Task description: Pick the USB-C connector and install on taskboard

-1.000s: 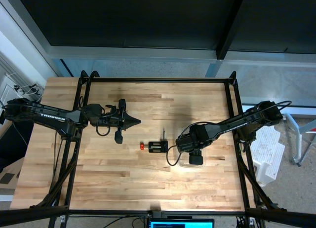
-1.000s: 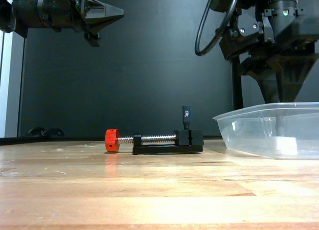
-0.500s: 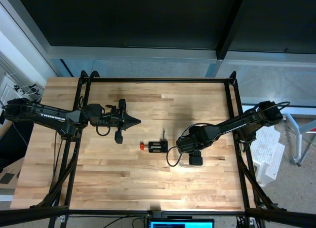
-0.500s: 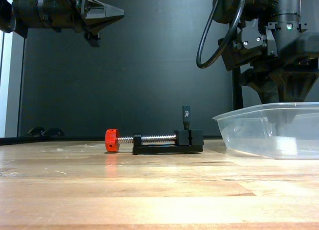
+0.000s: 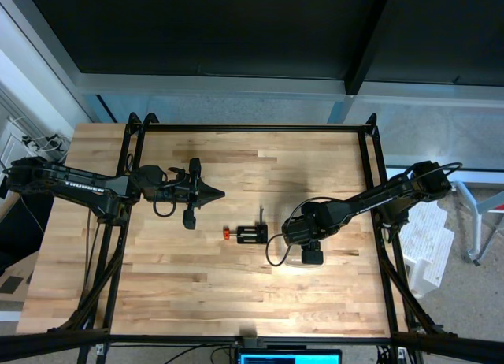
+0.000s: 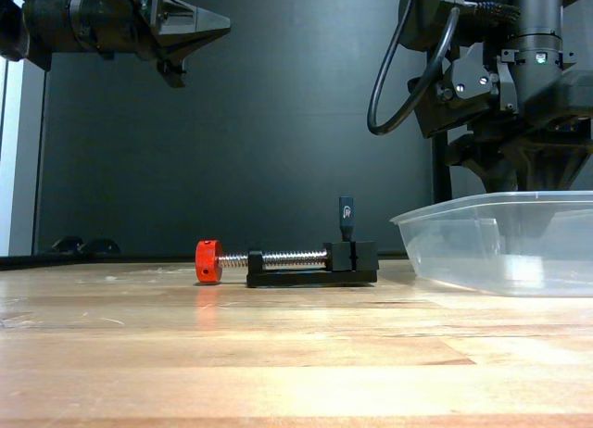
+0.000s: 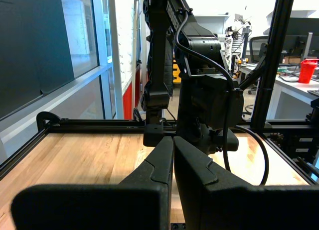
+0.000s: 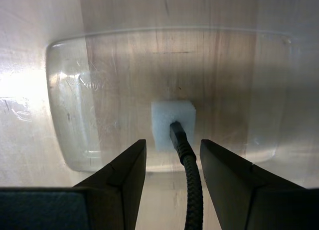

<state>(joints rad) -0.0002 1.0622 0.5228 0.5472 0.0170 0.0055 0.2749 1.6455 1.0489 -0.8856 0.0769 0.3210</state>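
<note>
Hovering right gripper [image 8: 172, 141] over tray [image 8: 64, 98] | left gripper [image 5: 218, 195] aloft leftward | arm [image 5: 79, 187]: TROSSEN

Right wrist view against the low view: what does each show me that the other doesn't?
Only the right wrist view shows the tiny dark USB-C connector on its braided black cable, tip at the whitish-grey square piece, between the open jaws of the right gripper. Only the low view shows the small black taskboard block with red-orange knob and upright dark pin, and the left gripper parked high at the left, jaws shut. Both show the clear plastic tray holding that square piece, under the right gripper.
</note>
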